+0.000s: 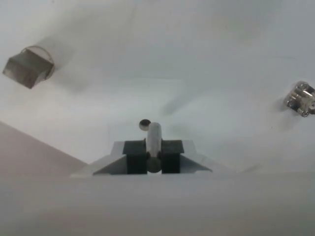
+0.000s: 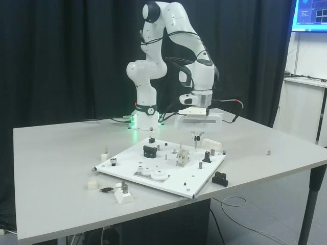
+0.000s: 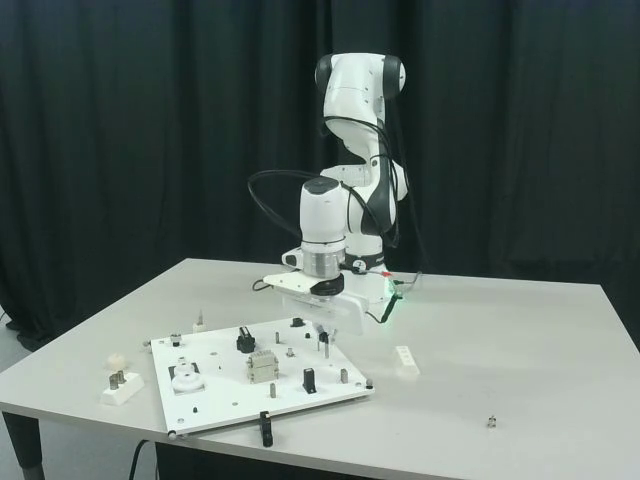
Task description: Insert round peg 2.
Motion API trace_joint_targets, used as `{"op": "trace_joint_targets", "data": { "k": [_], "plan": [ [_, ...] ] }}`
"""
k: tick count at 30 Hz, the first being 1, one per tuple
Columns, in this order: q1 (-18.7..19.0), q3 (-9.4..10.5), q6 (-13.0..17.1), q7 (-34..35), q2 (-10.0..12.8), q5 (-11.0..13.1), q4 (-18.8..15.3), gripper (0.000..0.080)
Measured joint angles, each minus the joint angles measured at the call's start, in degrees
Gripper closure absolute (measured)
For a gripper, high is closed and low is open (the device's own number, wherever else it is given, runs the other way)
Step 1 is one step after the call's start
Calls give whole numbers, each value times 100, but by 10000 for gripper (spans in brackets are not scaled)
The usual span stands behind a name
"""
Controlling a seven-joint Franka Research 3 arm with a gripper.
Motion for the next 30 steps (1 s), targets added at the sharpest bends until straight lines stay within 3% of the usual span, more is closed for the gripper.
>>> {"op": "trace_joint_targets", "data": {
  "k": [30],
  "plan": [
    [93,3,708,170,6,74,-394,746]
  ]
}}
